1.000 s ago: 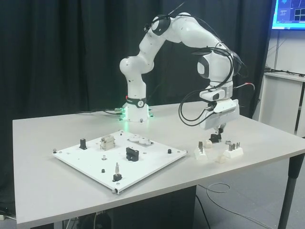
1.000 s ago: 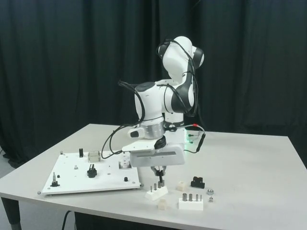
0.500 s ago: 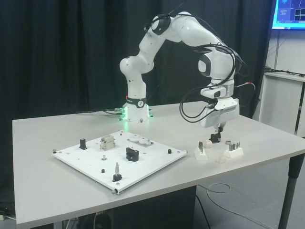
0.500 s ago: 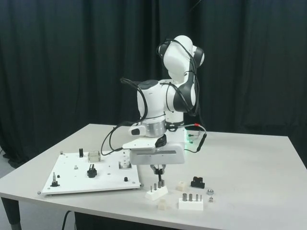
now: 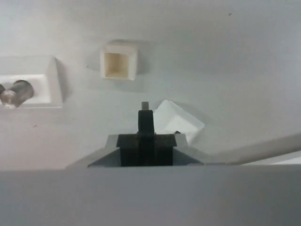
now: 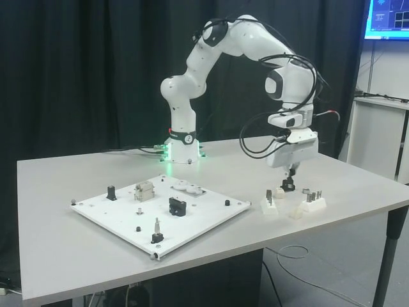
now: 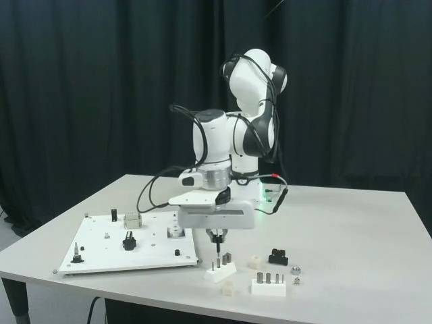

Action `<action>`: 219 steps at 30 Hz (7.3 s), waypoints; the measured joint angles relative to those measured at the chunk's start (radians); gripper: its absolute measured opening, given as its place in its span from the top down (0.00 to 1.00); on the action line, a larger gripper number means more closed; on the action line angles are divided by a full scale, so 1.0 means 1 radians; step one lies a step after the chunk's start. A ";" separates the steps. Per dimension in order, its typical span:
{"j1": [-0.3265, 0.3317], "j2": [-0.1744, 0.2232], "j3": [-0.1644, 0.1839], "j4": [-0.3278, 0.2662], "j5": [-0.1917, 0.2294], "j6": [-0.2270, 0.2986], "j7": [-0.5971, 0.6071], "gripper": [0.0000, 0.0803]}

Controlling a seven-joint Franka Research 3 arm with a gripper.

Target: Insert USB.

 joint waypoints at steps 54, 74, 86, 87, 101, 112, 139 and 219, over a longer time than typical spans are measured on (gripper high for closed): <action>-0.307 -0.342 0.063 -0.383 -0.390 0.063 -0.260 0.92; -0.368 -0.422 -0.043 -0.490 -0.478 0.120 -0.526 0.92; -0.391 -0.454 -0.133 -0.550 -0.504 0.159 -0.742 0.92; -0.392 -0.456 -0.141 -0.556 -0.504 0.167 -0.763 0.92; -0.393 -0.493 -0.250 -0.671 -0.505 0.381 -0.985 0.92; -0.393 -0.517 -0.304 -0.733 -0.505 0.504 -1.086 0.92; -0.393 -0.517 -0.340 -0.747 -0.505 0.544 -1.430 0.92; -0.405 -0.443 -0.374 -0.793 -0.322 0.669 -2.347 0.92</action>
